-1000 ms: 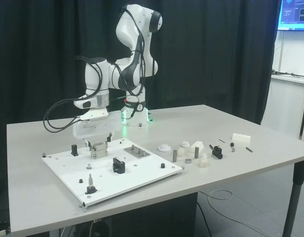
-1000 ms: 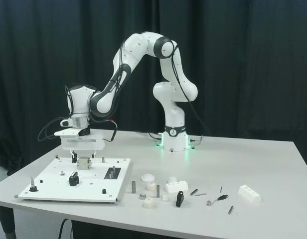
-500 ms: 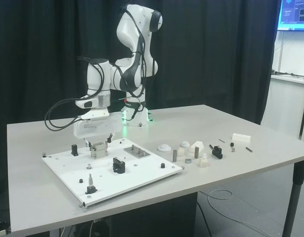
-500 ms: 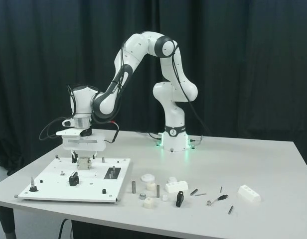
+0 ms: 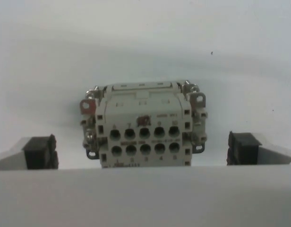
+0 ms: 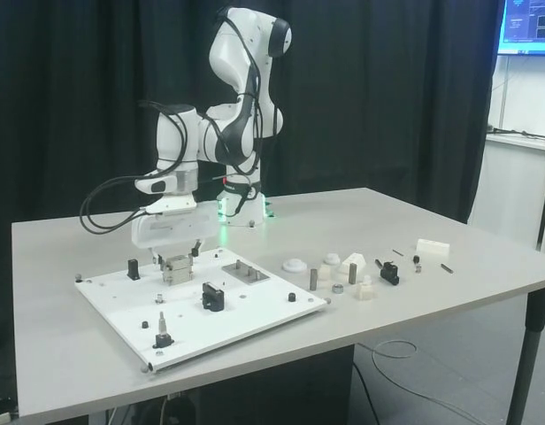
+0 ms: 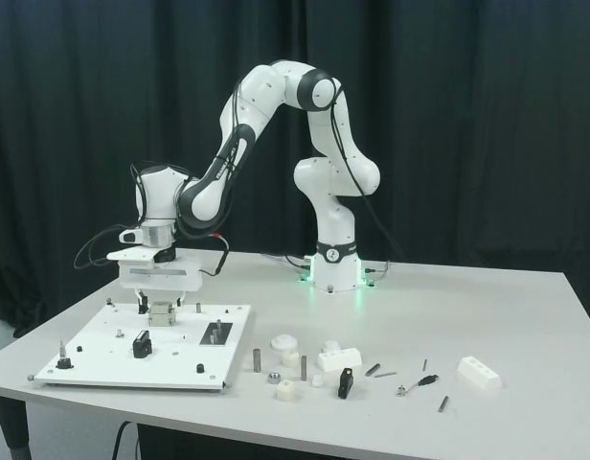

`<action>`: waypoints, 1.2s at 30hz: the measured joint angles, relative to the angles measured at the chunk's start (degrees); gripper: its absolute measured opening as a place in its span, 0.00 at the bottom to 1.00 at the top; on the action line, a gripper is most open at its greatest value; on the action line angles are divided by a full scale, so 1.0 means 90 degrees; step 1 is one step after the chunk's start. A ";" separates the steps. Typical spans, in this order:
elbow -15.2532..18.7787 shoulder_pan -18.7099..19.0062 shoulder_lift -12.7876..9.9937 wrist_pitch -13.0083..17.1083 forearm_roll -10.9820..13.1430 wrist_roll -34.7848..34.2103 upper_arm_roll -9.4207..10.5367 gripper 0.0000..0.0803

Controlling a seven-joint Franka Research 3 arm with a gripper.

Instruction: Remove waterproof.

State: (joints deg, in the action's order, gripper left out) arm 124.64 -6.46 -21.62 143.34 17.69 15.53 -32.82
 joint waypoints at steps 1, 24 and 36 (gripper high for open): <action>0.0000 -0.0001 -0.0005 0.0003 0.0000 0.0003 0.0000 1.00; -0.0092 -0.0002 -0.0305 0.0057 0.0389 0.0035 0.0019 1.00; -0.0111 -0.0002 -0.0337 0.0041 0.0489 0.0193 0.0022 1.00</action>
State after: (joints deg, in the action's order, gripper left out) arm 123.64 -6.48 -24.65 143.71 22.09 17.27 -32.63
